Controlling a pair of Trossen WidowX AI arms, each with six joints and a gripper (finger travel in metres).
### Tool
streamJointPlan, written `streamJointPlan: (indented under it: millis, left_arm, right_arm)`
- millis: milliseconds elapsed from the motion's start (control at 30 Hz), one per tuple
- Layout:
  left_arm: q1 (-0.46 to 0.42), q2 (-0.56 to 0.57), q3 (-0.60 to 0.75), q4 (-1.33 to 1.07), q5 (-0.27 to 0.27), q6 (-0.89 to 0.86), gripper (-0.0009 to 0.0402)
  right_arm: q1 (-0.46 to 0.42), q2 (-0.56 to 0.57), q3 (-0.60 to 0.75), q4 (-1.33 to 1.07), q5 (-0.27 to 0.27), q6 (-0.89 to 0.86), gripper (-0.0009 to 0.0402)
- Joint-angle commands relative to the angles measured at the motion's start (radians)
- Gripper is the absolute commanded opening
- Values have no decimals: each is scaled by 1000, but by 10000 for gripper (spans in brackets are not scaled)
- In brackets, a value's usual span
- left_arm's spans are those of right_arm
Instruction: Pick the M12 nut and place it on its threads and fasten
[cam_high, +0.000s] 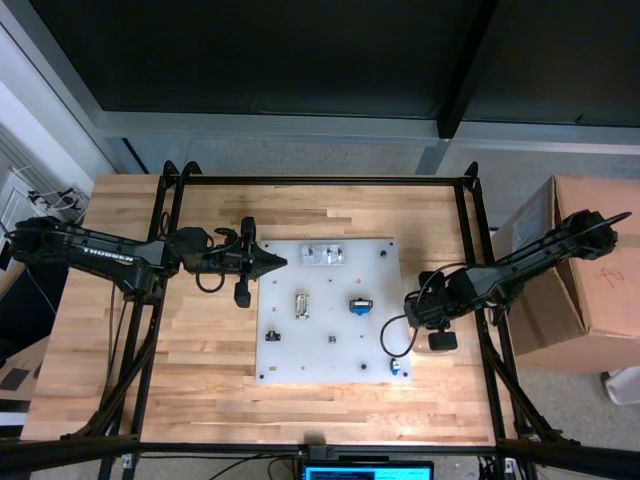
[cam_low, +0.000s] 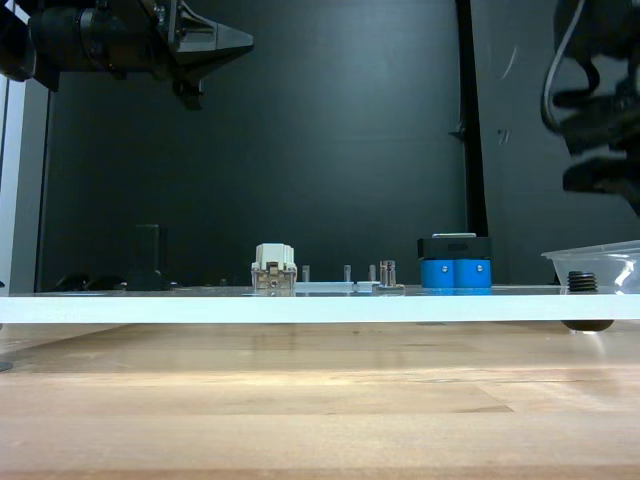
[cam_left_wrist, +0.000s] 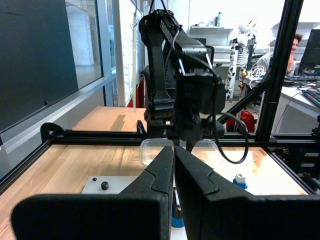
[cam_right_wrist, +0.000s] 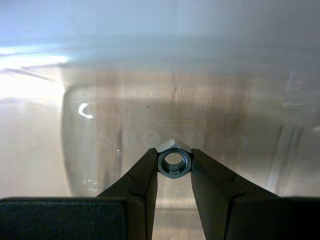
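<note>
The wooden table (cam_high: 200, 380) holds a flat white board (cam_high: 300, 350). The black left gripper (cam_high: 275, 262) hangs high over the board's left edge, its pointy jaws pressed together on nothing. The right gripper (cam_right_wrist: 174, 152) is over the shiny clear tray (cam_right_wrist: 90, 150), pinching the small six-sided silver nut (cam_right_wrist: 174, 165). The ribbed black stud (cam_low: 582, 282) is bare.

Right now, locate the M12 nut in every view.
High: not visible; right gripper just off the board's right edge.
Low: not visible; stud bare.
Left wrist: not discernible; left gripper aloft at the board's left edge.
Right wrist: nut between the fingers.
Landmark: clear tray.
</note>
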Motion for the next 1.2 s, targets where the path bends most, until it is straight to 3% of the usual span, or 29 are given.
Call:
streamJointPlan:
  millis: [33,200,467,633,833,1200]
  left_arm:
    - [0,0,0,0,0,0,0]
    - [0,0,0,0,0,0,0]
    - [0,0,0,0,0,0,0]
    - [0,0,0,0,0,0,0]
    - [0,0,0,0,0,0,0]
    - [0,0,0,0,0,0,0]
  right_arm:
    - [0,0,56,-47,-2,5,5]
    - [0,5,120,-81,-3,3,4]
    - [2,120,236,-93,-26,21,4]
    - [5,241,378,-150,-28,82,4]
    - [11,405,595,-159,-97,185,4]
    - [52,644,855,-204,-100,288,4]
